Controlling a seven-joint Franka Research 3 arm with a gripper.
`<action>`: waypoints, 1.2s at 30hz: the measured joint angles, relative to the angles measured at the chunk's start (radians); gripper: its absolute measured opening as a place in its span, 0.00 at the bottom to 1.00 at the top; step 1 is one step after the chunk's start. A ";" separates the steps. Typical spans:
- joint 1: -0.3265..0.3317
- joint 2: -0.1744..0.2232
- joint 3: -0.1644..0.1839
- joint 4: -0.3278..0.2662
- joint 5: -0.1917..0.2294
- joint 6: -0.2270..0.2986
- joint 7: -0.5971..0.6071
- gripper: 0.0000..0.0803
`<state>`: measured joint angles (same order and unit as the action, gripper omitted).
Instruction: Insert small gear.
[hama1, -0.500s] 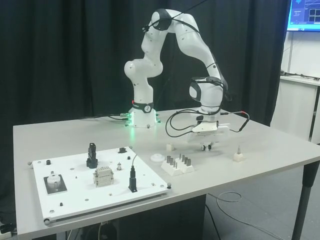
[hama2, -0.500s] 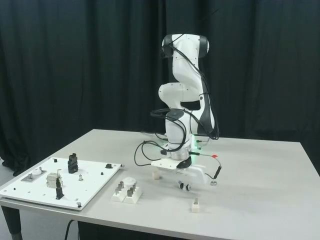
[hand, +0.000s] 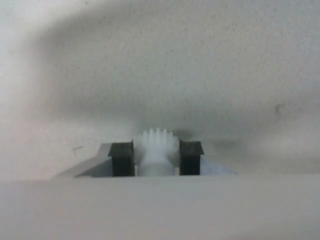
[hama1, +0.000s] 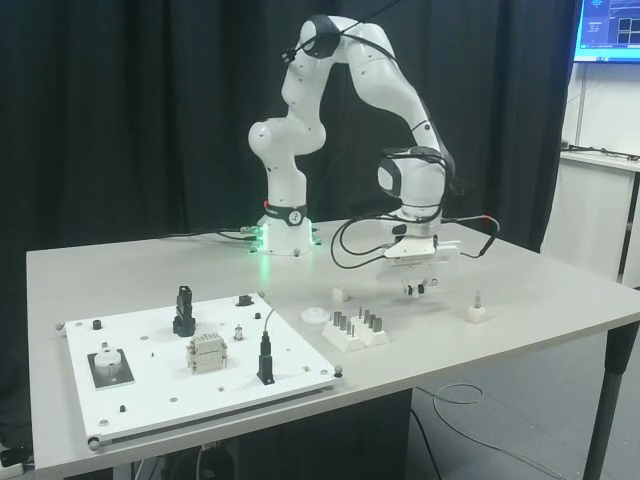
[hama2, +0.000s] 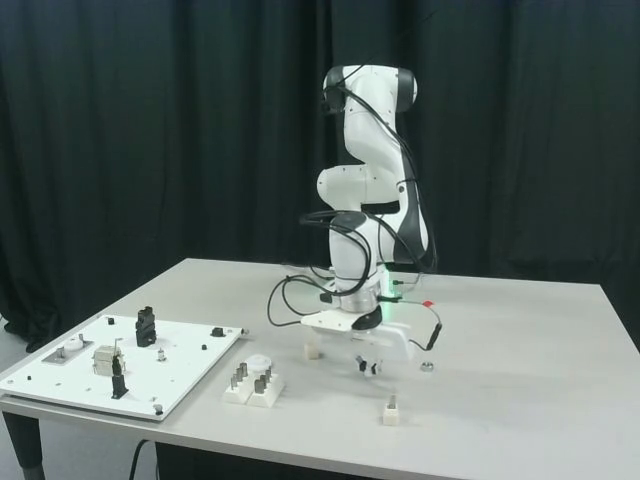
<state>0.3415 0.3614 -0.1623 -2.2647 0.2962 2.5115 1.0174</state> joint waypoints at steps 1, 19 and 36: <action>0.000 -0.004 -0.001 0.000 0.000 0.000 -0.001 0.24; 0.000 -0.066 -0.136 0.042 -0.090 0.022 -0.058 0.24; -0.026 -0.067 -0.369 0.166 -0.127 -0.033 -0.311 0.24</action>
<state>0.3156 0.2948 -0.5317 -2.0985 0.1688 2.4785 0.7060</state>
